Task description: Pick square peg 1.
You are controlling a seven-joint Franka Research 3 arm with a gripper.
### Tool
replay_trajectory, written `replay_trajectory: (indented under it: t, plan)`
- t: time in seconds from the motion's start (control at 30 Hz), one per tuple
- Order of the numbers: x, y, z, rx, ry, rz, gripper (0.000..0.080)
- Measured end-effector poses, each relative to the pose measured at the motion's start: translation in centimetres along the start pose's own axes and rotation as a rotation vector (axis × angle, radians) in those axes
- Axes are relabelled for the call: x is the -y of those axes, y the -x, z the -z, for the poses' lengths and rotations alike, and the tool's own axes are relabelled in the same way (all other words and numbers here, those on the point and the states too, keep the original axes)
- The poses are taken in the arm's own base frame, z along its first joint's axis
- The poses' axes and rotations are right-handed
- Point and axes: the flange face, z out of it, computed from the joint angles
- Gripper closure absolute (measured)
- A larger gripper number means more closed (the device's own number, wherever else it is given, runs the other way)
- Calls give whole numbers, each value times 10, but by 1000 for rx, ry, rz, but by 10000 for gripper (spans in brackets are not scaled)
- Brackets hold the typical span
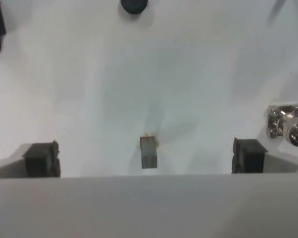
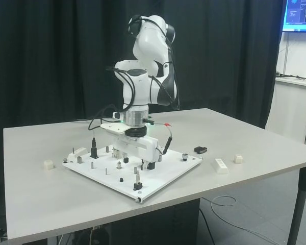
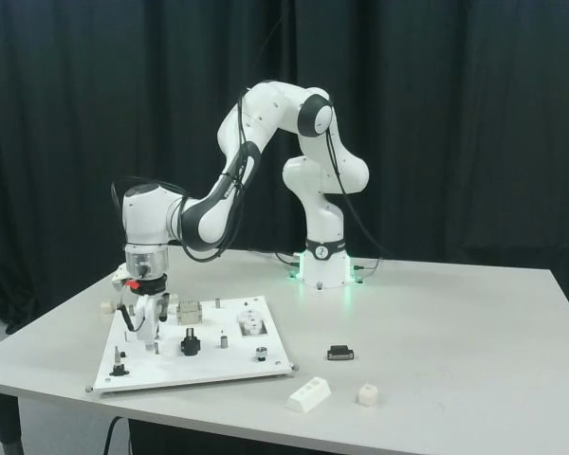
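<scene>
The grey table point(image 3: 474, 322) fills the lower half of both room views, with broad bare surface at right in the second room view. The white arm point(image 3: 237, 171) rises from its base at centre and reaches down to the left of that frame. The white board point(image 3: 194, 365) lies in the lower left there, its near edge close to the table's front edge; in the first room view it sits at lower centre.

The gripper point(image 1: 144, 161) hangs low over the board's left part in the second room view. In the wrist view its two black fingertips point(image 1: 41, 158) stand spread wide apart, with clear board between each tip and the peg.

Square peg 1 point(image 1: 148, 152), small and grey, stands upright on the board midway between the fingertips, touching neither.

A metal connector point(image 1: 288, 124) sits at the right edge of the wrist view, just beyond the nearer fingertip. A black knob point(image 1: 133, 5) shows at the top edge, well apart.

On the table right of the board lie a black part point(image 3: 340, 353) and two white blocks point(image 3: 309, 394).
</scene>
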Motion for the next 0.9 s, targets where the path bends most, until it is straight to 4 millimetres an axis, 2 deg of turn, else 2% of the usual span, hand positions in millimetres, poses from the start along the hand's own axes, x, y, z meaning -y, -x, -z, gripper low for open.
replay_trajectory:
  t: [0.03,0.5,0.7,0.9]
  plan:
    - [0,0,0,0,-1,2,31]
    - [6,-6,14,-2,-19,19,4]
    - [10,-15,29,-3,-22,31,4]
    - [10,-34,50,-4,-5,39,3]
